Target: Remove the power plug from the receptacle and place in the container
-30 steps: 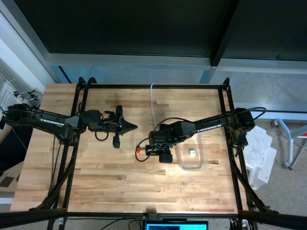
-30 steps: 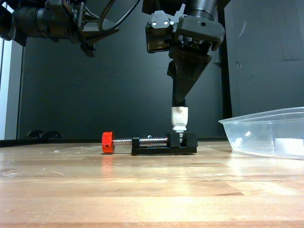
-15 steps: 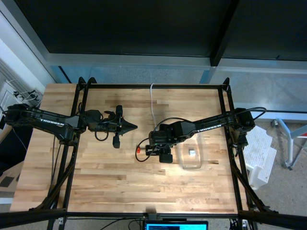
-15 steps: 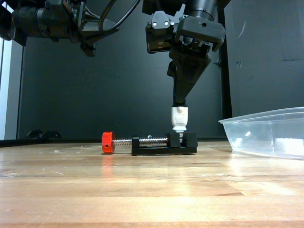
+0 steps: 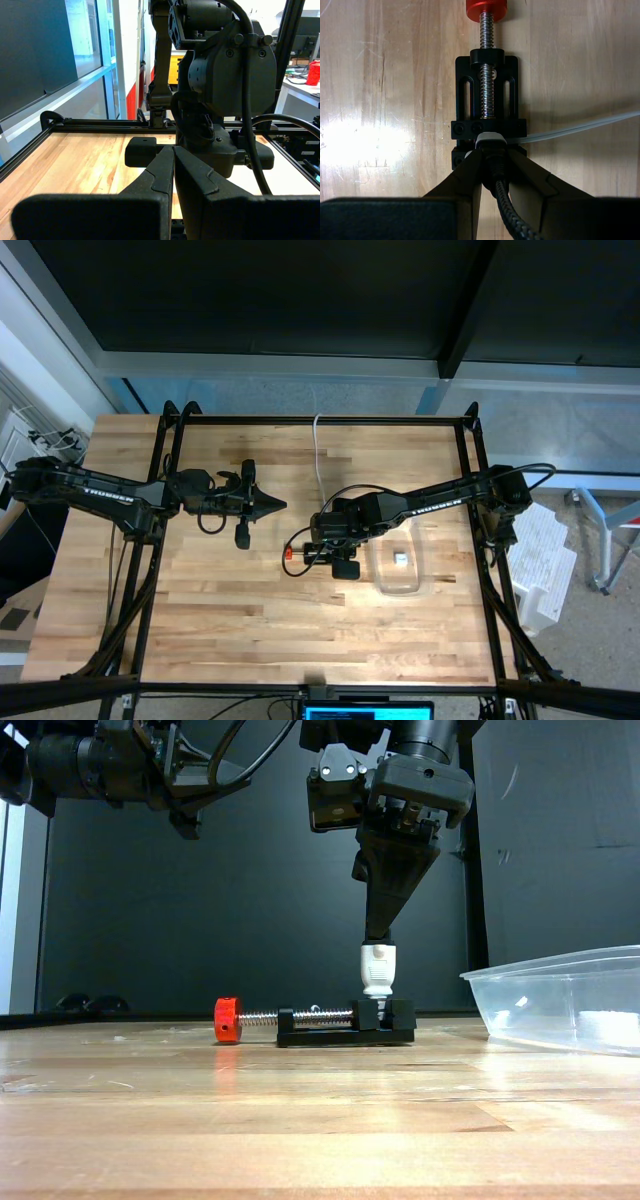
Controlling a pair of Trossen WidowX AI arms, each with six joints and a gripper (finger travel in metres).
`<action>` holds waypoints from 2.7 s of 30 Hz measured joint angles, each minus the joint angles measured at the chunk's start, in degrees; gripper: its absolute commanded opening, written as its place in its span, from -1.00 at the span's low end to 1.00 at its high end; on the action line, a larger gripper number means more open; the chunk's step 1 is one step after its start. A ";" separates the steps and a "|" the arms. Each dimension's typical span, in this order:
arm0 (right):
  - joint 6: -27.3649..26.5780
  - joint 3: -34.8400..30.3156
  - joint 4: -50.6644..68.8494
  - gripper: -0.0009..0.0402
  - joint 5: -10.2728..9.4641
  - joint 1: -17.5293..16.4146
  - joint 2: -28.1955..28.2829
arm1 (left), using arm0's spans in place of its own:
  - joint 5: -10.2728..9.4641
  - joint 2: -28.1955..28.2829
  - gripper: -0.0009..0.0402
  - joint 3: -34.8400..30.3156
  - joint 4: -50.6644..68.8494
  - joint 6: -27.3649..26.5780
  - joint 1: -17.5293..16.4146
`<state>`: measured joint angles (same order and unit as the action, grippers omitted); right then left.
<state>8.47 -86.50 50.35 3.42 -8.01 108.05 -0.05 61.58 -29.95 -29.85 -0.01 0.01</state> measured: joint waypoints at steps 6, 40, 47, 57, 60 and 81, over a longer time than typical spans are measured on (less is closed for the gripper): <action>0.00 0.00 -0.02 -0.94 0.02 0.00 0.00 | 0.00 0.00 -0.96 0.02 0.00 0.00 0.00; 0.02 -4.37 4.83 -0.96 0.02 0.33 -1.53 | 0.00 0.00 -0.96 0.02 0.00 0.00 0.00; 0.04 -5.05 6.62 -0.96 0.02 0.42 -2.47 | 0.00 0.00 -0.96 0.00 0.00 -0.02 0.00; 0.94 -1.95 8.61 -0.96 -0.07 -0.15 -6.75 | 0.00 0.00 -0.96 0.00 0.02 -0.02 0.00; 1.97 0.57 8.55 -0.96 0.00 -0.81 -9.57 | -0.02 0.00 -0.96 0.00 -0.02 0.00 0.00; 7.26 24.33 1.70 -0.94 0.00 -5.09 -25.05 | 0.00 0.00 -0.96 0.02 0.00 0.00 0.00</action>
<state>15.73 -62.17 52.05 3.42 -13.10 83.00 -0.05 61.58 -29.93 -29.85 -0.01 0.01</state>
